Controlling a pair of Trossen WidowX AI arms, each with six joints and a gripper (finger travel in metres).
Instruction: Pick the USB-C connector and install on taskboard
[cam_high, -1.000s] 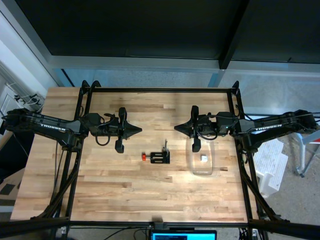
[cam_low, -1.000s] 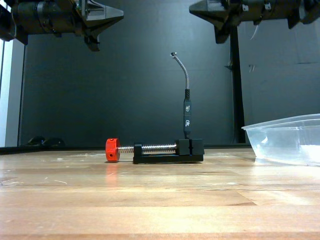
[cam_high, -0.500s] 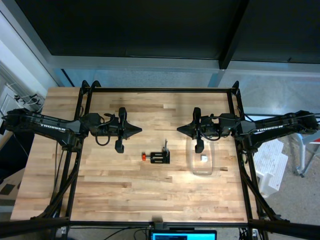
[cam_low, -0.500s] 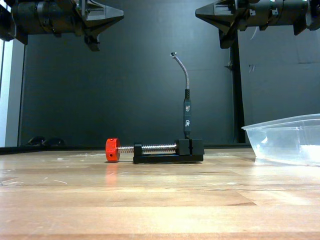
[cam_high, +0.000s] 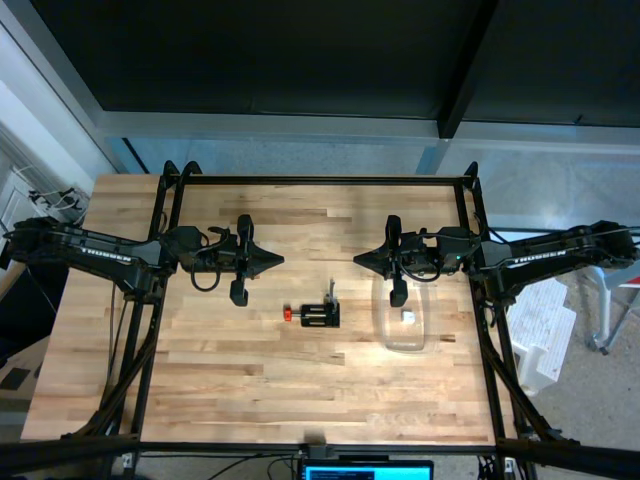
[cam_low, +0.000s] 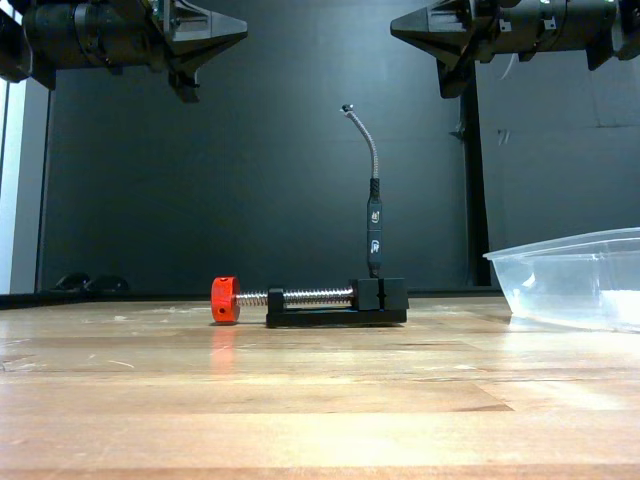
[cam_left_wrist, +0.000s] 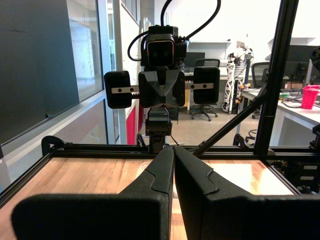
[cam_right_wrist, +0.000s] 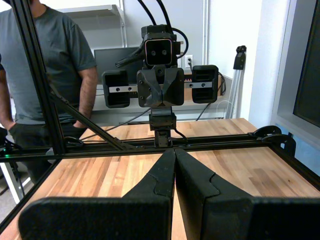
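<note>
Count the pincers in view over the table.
2: left pincer, shut, raised over the table's left half; right pincer, shut, raised over its right half, near the clear tray.

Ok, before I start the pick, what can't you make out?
Small pale item in the clear plastic tray: too small in the high view to identify; low view, the tray's wall veils it.
Black block taskboard with red-orange knob: outside both wrist views, which face the opposite arm.
Left gripper and right gripper hang shut, high above the table.
</note>
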